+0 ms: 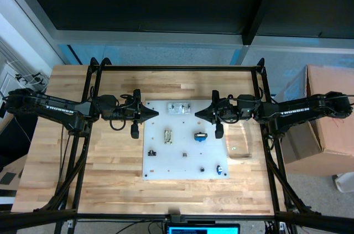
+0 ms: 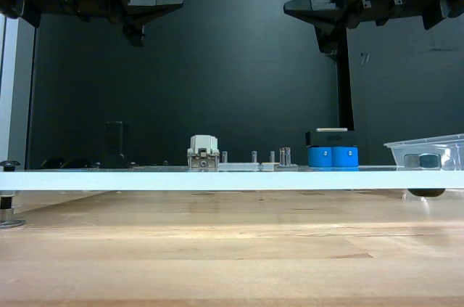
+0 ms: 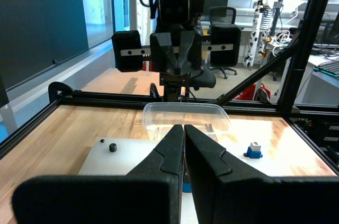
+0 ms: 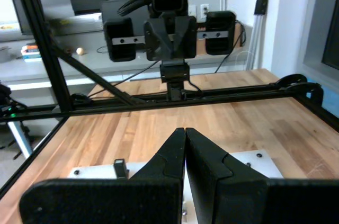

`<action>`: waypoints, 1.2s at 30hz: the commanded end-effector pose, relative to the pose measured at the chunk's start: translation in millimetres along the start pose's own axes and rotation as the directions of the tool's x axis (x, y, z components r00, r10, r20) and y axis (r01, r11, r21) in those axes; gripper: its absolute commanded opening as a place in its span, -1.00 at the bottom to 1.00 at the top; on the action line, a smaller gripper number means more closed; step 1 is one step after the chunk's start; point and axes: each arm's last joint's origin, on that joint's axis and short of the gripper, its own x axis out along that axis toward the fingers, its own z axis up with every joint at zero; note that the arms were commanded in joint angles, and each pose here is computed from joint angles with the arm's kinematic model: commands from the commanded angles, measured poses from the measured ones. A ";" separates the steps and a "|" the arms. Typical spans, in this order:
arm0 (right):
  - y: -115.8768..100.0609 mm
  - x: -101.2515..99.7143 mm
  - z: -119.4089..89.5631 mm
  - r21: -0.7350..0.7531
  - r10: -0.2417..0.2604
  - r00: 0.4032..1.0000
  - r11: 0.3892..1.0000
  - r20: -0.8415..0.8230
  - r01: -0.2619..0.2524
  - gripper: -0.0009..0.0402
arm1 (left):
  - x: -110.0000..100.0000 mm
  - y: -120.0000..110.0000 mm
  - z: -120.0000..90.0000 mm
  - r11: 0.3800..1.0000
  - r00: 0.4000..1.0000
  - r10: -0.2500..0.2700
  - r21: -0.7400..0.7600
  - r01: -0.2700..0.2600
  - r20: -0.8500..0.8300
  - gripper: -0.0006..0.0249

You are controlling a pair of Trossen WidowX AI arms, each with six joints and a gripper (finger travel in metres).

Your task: Unfasten the M12 nut and place it in the container

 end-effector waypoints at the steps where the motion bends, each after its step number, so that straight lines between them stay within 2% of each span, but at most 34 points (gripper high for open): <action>1: 4.2 2.9 7.2 -0.003 -0.002 0.997 1.000 -0.083 0.002 -0.96 | 0.1 0.1 0.1 1.000 1.000 0.000 0.000 0.000 0.000 -0.95; 3: 7.9 3.7 11.8 -0.001 0.002 0.990 1.000 -0.142 -0.002 -0.96 | 0.1 0.0 0.0 1.000 1.000 0.000 0.000 0.000 0.000 -0.95; 9: 23.1 1.5 23.8 -0.010 -0.027 0.955 1.000 -0.297 0.025 -0.96 | 0.1 0.0 0.0 1.000 1.000 0.000 0.000 0.000 0.000 -0.95; 15: 35.0 -2.9 33.1 0.027 -0.003 0.913 1.000 -0.407 0.015 -0.96 | 0.1 0.1 0.1 1.000 1.000 0.000 0.000 0.000 0.000 -0.95; 20: 43.1 -5.3 37.1 0.013 -0.026 0.879 0.999 -0.476 0.037 -0.96 | 0.1 0.0 0.1 1.000 1.000 0.000 0.000 0.000 0.000 -0.95; 28: 55.2 8.4 37.2 -0.015 -0.025 0.807 1.000 -0.589 0.020 -0.96 | 0.1 0.1 0.0 1.000 1.000 0.000 0.000 0.000 0.000 -0.95; 32: 60.1 12.0 37.7 -0.027 -0.035 0.743 0.999 -0.668 0.022 -0.96 | 0.1 0.0 0.0 1.000 1.000 0.000 0.000 0.000 0.000 -0.95; 36: 65.2 17.3 34.5 -0.059 -0.056 0.641 0.998 -0.765 0.017 -0.96 | 0.1 0.0 0.1 1.000 1.000 0.000 0.000 0.000 0.000 -0.95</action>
